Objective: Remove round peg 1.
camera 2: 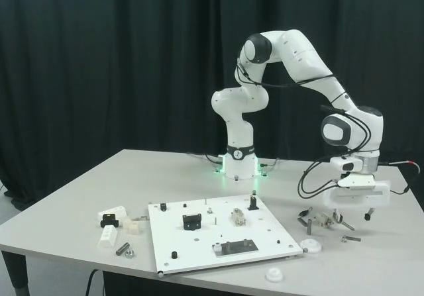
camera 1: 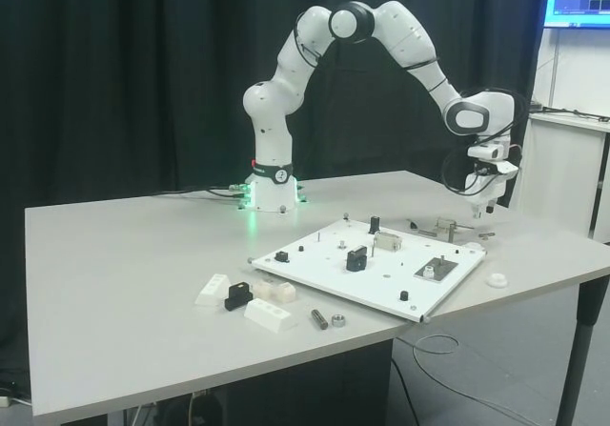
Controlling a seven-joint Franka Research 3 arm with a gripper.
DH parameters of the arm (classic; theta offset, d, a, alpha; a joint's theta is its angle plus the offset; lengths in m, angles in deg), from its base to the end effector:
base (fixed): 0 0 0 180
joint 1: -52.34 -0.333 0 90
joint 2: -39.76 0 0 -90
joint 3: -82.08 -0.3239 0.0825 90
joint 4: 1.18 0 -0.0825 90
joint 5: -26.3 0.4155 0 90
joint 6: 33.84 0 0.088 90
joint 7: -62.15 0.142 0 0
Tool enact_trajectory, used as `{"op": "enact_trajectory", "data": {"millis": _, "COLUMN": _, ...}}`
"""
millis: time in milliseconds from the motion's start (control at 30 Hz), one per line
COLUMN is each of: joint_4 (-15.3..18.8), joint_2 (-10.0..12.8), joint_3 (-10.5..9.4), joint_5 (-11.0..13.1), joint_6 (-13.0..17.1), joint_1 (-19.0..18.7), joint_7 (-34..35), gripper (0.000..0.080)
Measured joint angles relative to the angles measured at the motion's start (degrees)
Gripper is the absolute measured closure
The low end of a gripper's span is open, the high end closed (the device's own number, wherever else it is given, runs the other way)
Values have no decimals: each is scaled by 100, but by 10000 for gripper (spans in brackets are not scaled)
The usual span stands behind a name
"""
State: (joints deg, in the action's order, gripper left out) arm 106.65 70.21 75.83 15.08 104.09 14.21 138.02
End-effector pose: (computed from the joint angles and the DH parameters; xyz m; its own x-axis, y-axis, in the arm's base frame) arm 0.4775 0.4576 0.1747 0.9115 -0.4049 0.0720 -0.4074 -0.9129 0.0233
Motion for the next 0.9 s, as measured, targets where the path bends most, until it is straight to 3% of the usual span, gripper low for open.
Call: {"op": "enact_trajectory", "data": {"millis": 900, "joint_4": -152, "joint_2": 1, "joint_3": 66, "joint_5": 20, "joint_6": -150, "joint_1": 0, "joint_7": -98, "gripper": 3}}
